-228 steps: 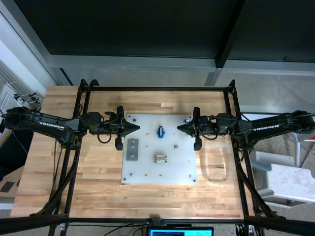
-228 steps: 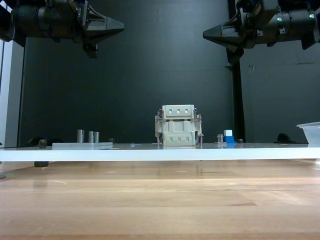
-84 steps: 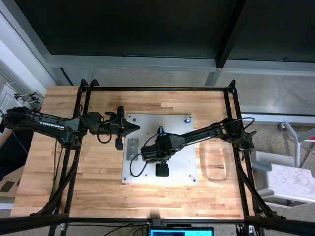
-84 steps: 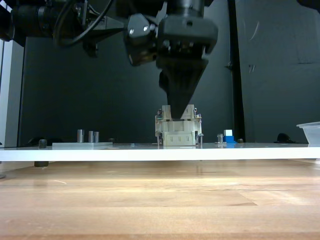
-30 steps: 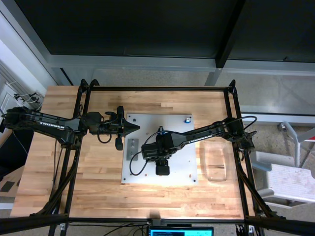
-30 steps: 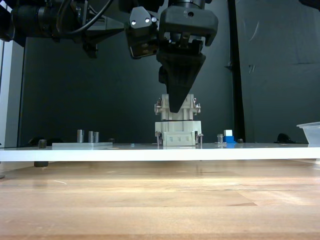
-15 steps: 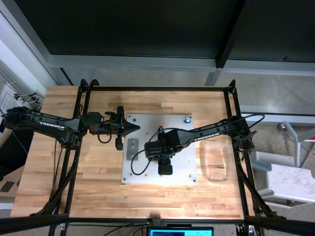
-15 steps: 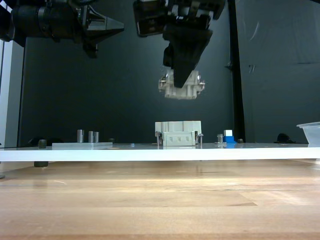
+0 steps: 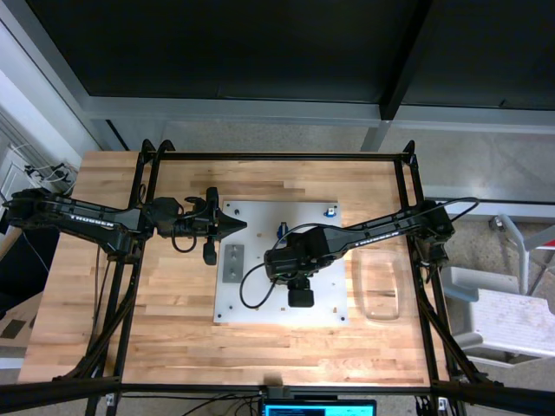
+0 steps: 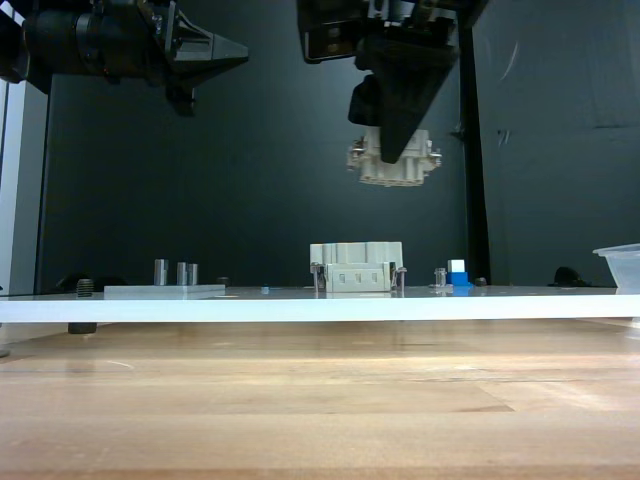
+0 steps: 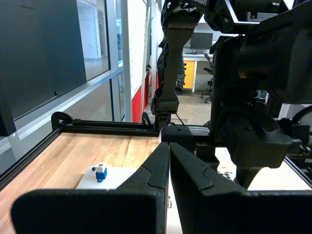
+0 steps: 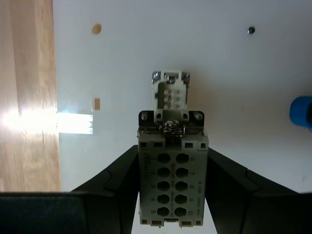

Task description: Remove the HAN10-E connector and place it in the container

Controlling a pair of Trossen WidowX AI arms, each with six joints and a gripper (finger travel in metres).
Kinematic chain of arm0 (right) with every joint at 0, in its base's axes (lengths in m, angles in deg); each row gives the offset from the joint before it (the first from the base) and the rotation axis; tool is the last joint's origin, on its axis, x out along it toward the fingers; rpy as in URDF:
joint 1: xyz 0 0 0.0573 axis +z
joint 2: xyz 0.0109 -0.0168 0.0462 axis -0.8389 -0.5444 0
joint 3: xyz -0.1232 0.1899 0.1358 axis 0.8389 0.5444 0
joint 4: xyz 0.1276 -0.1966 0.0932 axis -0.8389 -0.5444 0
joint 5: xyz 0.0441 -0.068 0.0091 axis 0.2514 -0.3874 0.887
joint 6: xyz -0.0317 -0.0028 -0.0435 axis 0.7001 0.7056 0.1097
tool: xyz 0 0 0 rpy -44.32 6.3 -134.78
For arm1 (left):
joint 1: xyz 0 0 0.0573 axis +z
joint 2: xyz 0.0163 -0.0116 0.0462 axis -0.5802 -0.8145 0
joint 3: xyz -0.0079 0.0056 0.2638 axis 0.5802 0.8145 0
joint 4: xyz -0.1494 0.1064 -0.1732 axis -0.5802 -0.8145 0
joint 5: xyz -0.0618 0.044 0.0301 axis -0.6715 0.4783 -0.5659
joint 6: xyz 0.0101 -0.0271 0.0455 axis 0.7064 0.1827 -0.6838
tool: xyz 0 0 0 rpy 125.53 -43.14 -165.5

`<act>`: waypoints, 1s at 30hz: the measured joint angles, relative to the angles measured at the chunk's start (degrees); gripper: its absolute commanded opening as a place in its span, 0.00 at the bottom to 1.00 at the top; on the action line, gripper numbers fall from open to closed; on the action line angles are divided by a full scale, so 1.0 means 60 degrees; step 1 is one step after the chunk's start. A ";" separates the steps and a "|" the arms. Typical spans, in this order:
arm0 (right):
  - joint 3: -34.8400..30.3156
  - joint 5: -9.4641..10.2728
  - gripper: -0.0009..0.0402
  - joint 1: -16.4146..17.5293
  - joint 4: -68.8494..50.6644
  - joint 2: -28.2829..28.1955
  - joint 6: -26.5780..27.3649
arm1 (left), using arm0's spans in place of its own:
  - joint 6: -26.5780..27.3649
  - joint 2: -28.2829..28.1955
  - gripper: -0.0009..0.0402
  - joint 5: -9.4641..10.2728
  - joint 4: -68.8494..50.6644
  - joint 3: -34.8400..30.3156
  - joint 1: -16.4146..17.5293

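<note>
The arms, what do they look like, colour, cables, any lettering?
Both arms are black. The left arm carries white lettering; black cables loop beside both wrists. The left gripper, at the left edge of the board, and the right gripper, above the board, have black tapering fingers.

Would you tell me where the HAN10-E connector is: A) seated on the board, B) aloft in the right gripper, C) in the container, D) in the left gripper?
B: the right gripper holds the HAN10-E connector well above the white board; the left gripper hangs shut, parked at the left.
</note>
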 measured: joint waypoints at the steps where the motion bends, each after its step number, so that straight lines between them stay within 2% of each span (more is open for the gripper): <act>1: 0.0131 0.0000 0.03 0.0022 0.0033 0.0091 -0.0004 | 0.0000 0.0000 0.02 -0.0004 0.0000 0.0000 0.0000; 30: 0.3417 -0.0004 0.03 0.0823 0.0525 0.2750 -0.0525 | 0.0000 0.0000 0.02 0.0000 0.0000 0.0000 0.0000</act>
